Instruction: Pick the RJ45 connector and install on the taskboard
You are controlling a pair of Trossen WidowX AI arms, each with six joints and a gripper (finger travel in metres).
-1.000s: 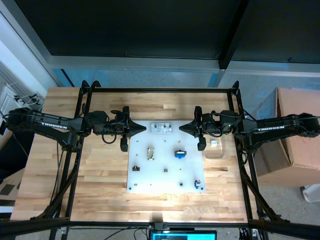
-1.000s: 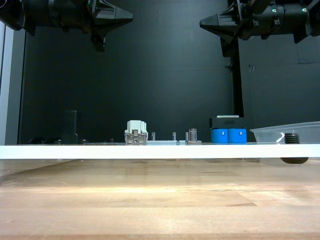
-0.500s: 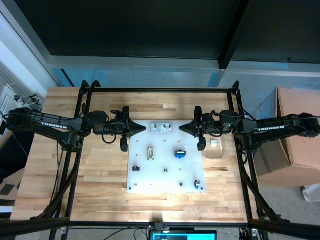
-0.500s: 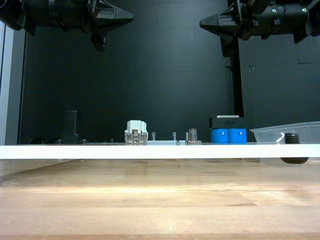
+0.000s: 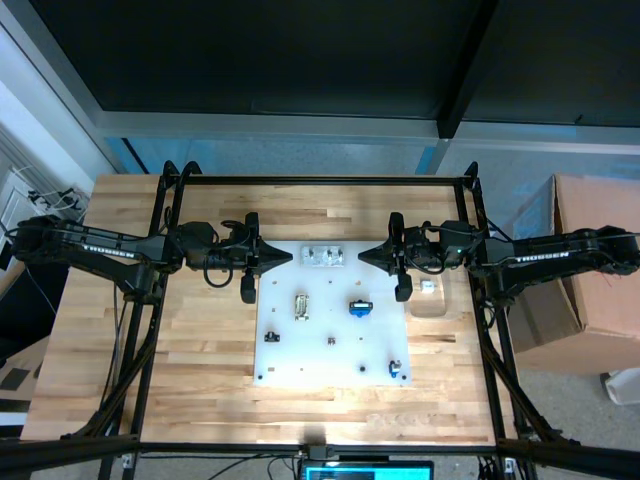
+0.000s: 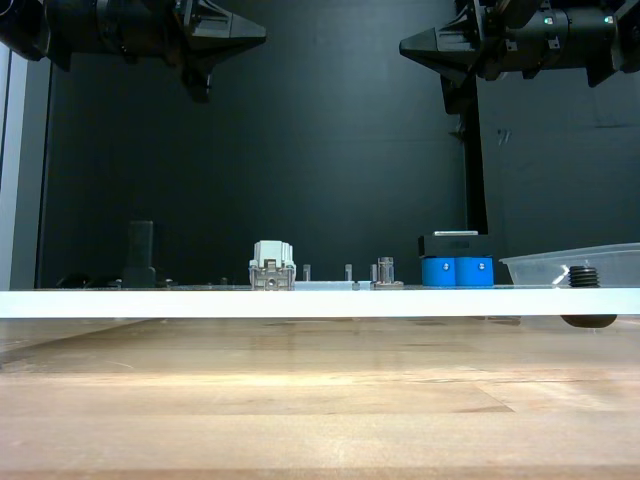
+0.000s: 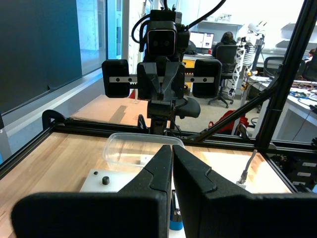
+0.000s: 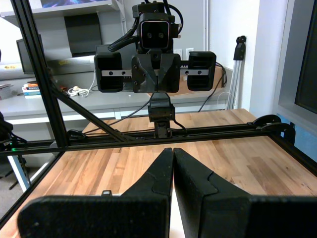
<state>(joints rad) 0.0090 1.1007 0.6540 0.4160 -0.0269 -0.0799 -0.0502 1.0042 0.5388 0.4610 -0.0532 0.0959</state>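
The left gripper (image 5: 288, 257) and right gripper (image 5: 362, 254) are found clenched, empty, facing, high over the taskboard (image 5: 320, 360). The connector is not located; judged light, fragile, best held at its boot.

Overhead, low, wrist views sharing board (image 5: 300, 355)

Contents of blue jack (image 5: 397, 370) indistinct

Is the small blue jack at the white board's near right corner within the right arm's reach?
Likely yes: the right gripper hangs shut, high above the white board's far side; left gripper mirrors it; nothing stands over the blue jack.
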